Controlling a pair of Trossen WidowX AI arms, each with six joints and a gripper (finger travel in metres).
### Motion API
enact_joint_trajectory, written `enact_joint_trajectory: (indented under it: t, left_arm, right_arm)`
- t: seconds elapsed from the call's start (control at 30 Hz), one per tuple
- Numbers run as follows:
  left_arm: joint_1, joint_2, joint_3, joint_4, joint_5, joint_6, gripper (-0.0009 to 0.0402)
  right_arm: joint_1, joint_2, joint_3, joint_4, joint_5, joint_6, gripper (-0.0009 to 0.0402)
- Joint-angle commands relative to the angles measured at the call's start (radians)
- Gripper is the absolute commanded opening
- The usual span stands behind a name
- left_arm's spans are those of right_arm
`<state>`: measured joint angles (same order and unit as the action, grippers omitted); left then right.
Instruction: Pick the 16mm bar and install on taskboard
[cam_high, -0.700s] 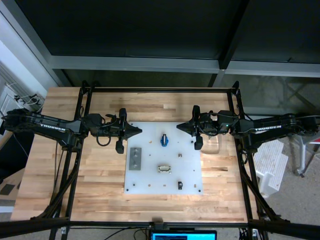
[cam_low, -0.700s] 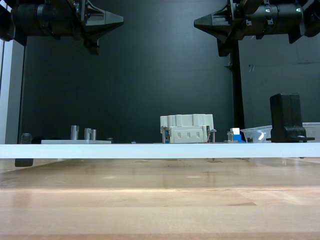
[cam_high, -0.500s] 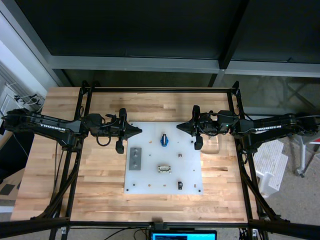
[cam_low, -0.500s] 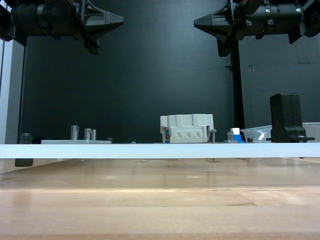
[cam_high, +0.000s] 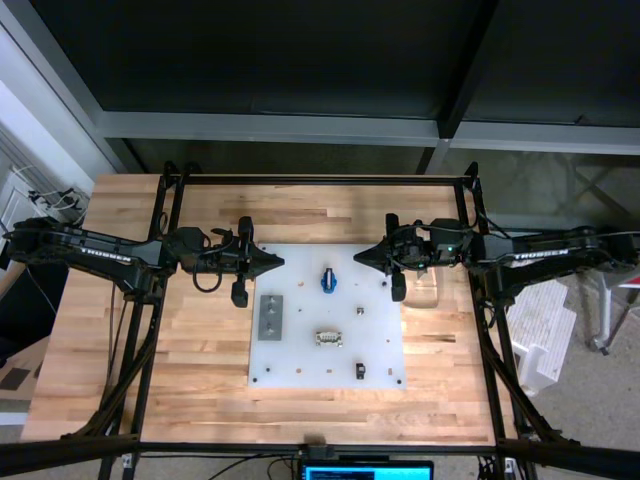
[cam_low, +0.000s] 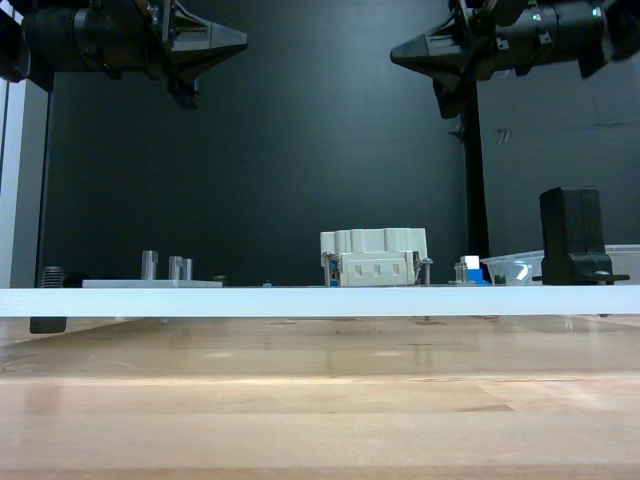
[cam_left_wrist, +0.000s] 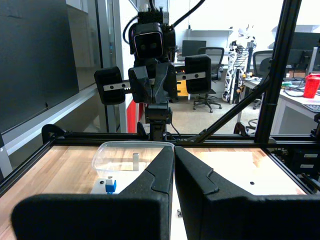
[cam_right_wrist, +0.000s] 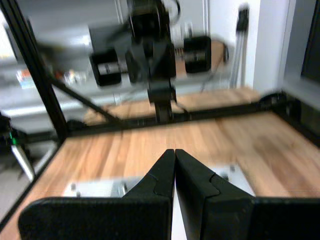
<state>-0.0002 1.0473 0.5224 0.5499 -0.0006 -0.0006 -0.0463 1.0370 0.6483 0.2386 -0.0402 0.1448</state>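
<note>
your high camera looked down and away from above the near edge of the table (cam_high: 180, 390), taking in the whole taskboard (cam_high: 300, 365). your low camera sat at table-top height on that same edge, close in, facing level along the board. both caught the left gripper (cam_high: 275, 262) and right gripper (cam_high: 360, 255), held high, pointing inward. the left wrist camera looked along its gripper at the right arm (cam_left_wrist: 152, 75); the right wrist camera faced the left arm (cam_right_wrist: 150, 60).
</note>
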Motion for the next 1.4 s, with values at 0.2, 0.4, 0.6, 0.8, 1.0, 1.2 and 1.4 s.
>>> enact_joint_trajectory:
  t: [0.2, 0.4, 0.6, 0.8, 1.0, 1.2, 1.4]
  left_arm:
    - [0.000, 0.000, 0.000, 0.001, 0.000, 0.000, 0.0000]
    - [0.000, 0.000, 0.000, 0.001, 0.000, 0.000, 0.0000]
    - [0.000, 0.000, 0.000, 0.001, 0.000, 0.000, 0.0000]
    - [0.000, 0.000, 0.000, 0.001, 0.000, 0.000, 0.0000]
    - [0.000, 0.000, 0.000, 0.001, 0.000, 0.000, 0.0000]
    - [0.000, 0.000, 0.000, 0.000, 0.000, 0.000, 0.0000]
    - [0.000, 0.000, 0.000, 0.000, 0.000, 0.000, 0.0000]
  right_arm:
    - [0.000, -0.002, 0.183, -0.526, 0.025, -0.026, 0.0000]
    - [-0.002, -0.002, 0.264, -0.821, 0.049, -0.031, 0.0000]
    - [-0.004, -0.003, 0.349, -1.100, 0.052, -0.027, 0.0000]
    - [-0.005, -0.002, 0.390, -1.314, 0.051, -0.006, 0.0000]
    - [-0.006, -0.003, 0.387, -1.495, 0.051, 0.010, 0.0000]
    - [-0.018, -0.007, 0.387, -1.537, 0.048, -0.053, 0.0003]
    - [-0.088, -0.007, 0.362, -1.566, 0.047, -0.164, 0.0035]
